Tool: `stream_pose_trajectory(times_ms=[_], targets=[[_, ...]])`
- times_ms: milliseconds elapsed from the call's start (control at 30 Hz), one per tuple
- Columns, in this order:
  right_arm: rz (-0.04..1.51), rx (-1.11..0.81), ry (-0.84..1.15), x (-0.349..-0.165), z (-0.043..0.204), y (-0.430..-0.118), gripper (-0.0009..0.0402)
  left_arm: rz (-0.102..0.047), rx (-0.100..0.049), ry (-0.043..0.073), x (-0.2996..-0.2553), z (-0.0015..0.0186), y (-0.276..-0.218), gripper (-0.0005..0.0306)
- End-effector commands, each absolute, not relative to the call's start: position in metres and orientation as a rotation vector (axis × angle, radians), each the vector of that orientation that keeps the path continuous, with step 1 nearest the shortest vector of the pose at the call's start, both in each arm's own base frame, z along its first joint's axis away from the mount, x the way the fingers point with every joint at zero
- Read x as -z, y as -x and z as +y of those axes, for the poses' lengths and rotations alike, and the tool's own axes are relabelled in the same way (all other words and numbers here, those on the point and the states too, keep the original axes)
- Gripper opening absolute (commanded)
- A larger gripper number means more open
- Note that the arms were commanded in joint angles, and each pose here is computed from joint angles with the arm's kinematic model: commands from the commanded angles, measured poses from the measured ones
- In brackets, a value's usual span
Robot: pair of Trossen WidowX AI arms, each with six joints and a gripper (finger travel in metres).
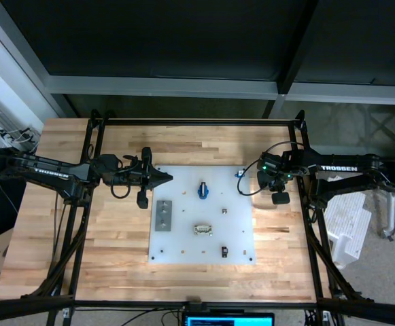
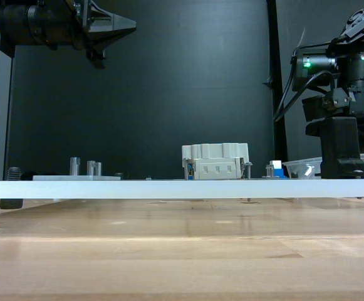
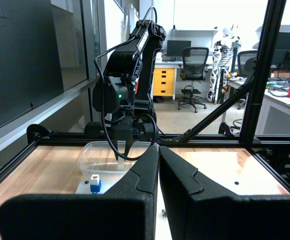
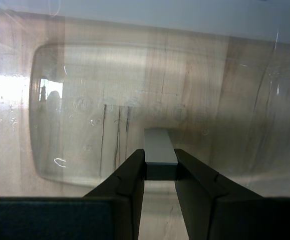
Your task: Pick the 16mm bar and install on taskboard
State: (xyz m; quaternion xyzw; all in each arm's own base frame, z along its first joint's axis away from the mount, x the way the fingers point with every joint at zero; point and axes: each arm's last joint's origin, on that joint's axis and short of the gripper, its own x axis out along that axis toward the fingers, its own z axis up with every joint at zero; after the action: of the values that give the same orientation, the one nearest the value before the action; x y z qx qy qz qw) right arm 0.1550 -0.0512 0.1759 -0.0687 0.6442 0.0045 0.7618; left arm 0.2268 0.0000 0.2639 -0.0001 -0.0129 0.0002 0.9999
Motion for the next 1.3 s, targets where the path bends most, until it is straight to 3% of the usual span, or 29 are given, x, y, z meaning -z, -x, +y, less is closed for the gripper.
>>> stream_pose_trajectory(times_ms=[33,333,633,900,1300], targets=[[1.4,-0.009,0.15,-0.176,-0.051,-0.155,0.0042,-0.026,-0.001,0.0,-0.2639,0.0001,-0.2268,0.0],[1.414,-0.013,0.147,-0.182,-0.051,-0.155,-0.0001,-0.026,0.0,0.0,-0.264,0.0,-0.2268,0.0],[1.427,0.043,0.068,-0.224,-0.05,-0.162,0.001,-0.026,-0.001,0.0,-0.2639,0.0001,-0.2268,0.0],[1.398,0.071,0.013,-0.258,-0.032,-0.168,0.0009,-0.026,0.0,0.0,-0.264,0.0,-0.2268,0.0],[1.439,0.056,-0.027,-0.27,0.004,-0.177,0.0009,-0.026,0.0,0.0,-0.2639,0.0,-0.2268,0.0]])
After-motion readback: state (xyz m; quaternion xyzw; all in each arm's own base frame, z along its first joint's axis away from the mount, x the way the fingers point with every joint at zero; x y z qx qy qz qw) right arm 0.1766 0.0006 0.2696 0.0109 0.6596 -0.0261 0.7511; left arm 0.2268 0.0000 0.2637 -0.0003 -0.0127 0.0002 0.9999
